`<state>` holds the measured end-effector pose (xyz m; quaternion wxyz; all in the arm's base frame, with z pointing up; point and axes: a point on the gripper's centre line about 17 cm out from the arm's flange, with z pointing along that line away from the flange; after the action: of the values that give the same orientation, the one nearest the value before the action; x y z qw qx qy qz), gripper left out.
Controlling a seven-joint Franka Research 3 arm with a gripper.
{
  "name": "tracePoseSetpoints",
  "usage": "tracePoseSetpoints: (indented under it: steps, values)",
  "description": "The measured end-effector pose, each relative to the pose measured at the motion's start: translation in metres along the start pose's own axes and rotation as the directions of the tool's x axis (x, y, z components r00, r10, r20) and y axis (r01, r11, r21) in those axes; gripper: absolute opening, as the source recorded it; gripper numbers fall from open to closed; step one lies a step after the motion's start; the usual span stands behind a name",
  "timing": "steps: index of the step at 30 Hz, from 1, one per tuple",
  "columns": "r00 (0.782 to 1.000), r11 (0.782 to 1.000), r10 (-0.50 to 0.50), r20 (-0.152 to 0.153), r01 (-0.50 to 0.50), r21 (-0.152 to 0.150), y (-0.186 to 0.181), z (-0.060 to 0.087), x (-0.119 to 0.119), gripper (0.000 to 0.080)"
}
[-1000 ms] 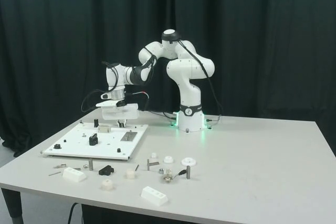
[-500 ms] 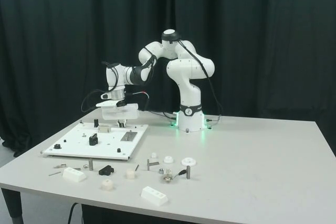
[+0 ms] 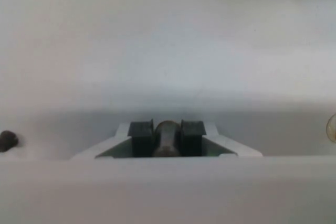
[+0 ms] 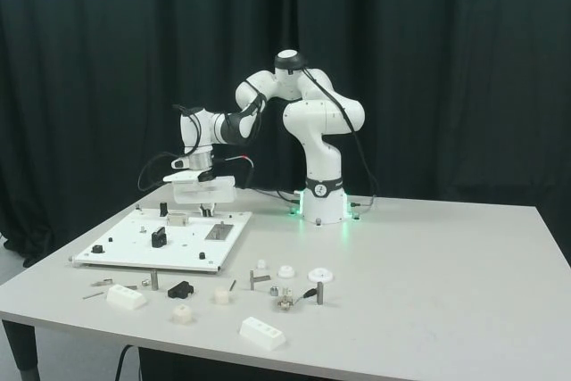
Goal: Remove round peg 3.
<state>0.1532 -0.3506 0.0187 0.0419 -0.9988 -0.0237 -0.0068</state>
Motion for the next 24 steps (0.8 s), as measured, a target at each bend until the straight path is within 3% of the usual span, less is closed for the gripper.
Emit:
tracePoseSetpoints:
  steps: [24]
  values:
    - [1.0, 1.0, 0.029, 0.002, -0.029, 0.0, 0.0005, 0.0003, -0.0003, 0.0107]
